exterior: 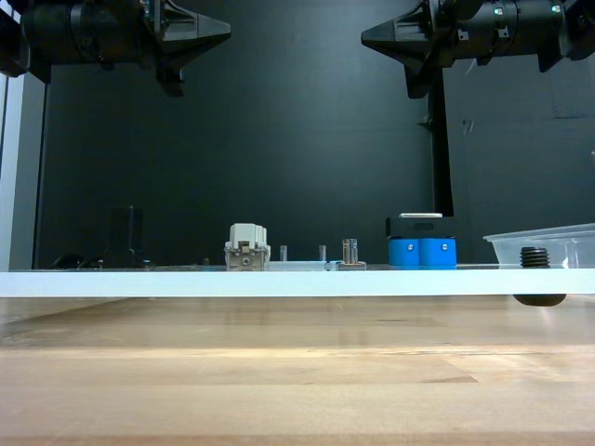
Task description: Pick the RJ45 connector and install on taskboard
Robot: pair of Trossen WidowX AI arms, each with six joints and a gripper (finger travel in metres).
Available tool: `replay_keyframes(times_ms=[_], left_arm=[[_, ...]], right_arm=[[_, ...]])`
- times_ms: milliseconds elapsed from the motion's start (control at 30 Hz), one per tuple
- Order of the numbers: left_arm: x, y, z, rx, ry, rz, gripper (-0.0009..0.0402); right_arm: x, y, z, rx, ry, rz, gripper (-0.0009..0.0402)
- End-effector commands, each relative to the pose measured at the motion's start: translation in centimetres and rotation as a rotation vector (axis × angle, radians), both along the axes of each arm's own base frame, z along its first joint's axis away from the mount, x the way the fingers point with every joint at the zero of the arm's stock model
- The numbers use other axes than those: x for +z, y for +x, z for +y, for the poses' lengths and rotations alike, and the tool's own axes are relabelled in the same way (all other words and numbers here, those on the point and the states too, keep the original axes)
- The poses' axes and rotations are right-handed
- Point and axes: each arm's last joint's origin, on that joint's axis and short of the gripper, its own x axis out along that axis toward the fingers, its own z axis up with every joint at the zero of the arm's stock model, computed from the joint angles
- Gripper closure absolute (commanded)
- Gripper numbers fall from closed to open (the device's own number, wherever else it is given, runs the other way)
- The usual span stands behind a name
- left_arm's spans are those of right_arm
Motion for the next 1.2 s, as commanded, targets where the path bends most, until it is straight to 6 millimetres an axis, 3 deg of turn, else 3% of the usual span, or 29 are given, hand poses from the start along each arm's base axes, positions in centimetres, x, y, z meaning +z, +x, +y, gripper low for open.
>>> replay_keyframes(times_ms=[33,533,733,1200], left_arm=[[0.0,0.0,0.0,0.000,0.000,0.000,0.0393],[0.0,0.0,0.0,0.000,0.000,0.000,0.0393],[0.0,0.0,0.0,0.000,0.000,0.000,0.0393],[0.0,0.0,0.0,0.000,0.000,0.000,0.0393]], right_arm=[[0.0,0.0,0.0,0.000,0.000,0.000,0.0393],[0.0,0.0,0.0,0.001,0.002,-0.002,0.0393],[1.0,-0.7,0.0,0.002,0.025,-0.034,0.0393],[2.7,-3.2,0.3,0.052,0.031,0.199,0.0393]])
